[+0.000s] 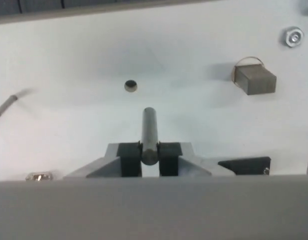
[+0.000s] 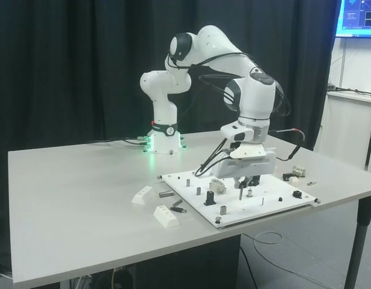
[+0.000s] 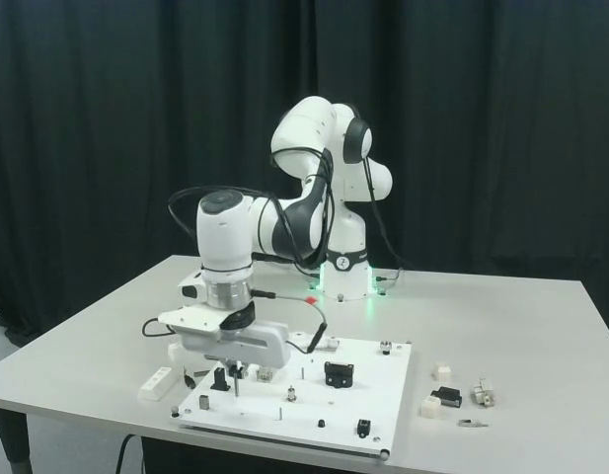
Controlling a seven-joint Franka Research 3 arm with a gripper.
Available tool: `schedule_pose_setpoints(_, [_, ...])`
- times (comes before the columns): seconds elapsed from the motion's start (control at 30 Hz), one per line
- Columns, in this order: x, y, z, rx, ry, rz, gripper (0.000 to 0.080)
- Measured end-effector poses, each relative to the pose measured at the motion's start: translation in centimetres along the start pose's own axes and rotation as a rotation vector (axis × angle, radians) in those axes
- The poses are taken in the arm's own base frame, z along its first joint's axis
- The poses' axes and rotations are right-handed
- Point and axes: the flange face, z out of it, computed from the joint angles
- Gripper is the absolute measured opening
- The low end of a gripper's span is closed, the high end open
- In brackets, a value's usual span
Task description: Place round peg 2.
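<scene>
Between the two black fingertips of the gripper (image 1: 149,159) sat the round peg (image 1: 149,134), pinched near its upper end, long axis running straight down toward the white board (image 1: 193,115) below. Fingers pressed together on it, no visible gap at the shaft. Peg hung above the board, tip not yet touching as far as the wrist view showed. Key relation: the small dark round hole (image 1: 130,85) lay just ahead of the peg tip and a little off to one side, so peg axis and hole were not lined up yet; judged that a short sideways shift was needed before lowering. Peg looked upright in the first room view (image 2: 240,193), hanging under the gripper (image 2: 245,180) over the middle of the board (image 2: 275,208). Second room view showed the gripper (image 3: 231,367) low over the board's near-left part (image 3: 343,415). Farther out: a grey block (image 1: 255,80) stood on the board well apart from the hole, a hex nut (image 1: 292,37) beyond it near the board's edge, a loose thin pin (image 1: 6,105) on the opposite side. Risk judged: tip catching the hole's rim if lowered with the offset left in. Grey table (image 2: 71,180) carried the board and scattered white blocks (image 2: 164,215) beside it.
</scene>
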Motion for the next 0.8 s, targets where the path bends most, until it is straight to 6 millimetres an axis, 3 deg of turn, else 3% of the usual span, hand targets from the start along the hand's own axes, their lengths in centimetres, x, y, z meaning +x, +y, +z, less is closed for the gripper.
schedule_pose_setpoints(0.8, [0.18,0.06,-0.6,-0.002,-0.001,0.006,0.007])
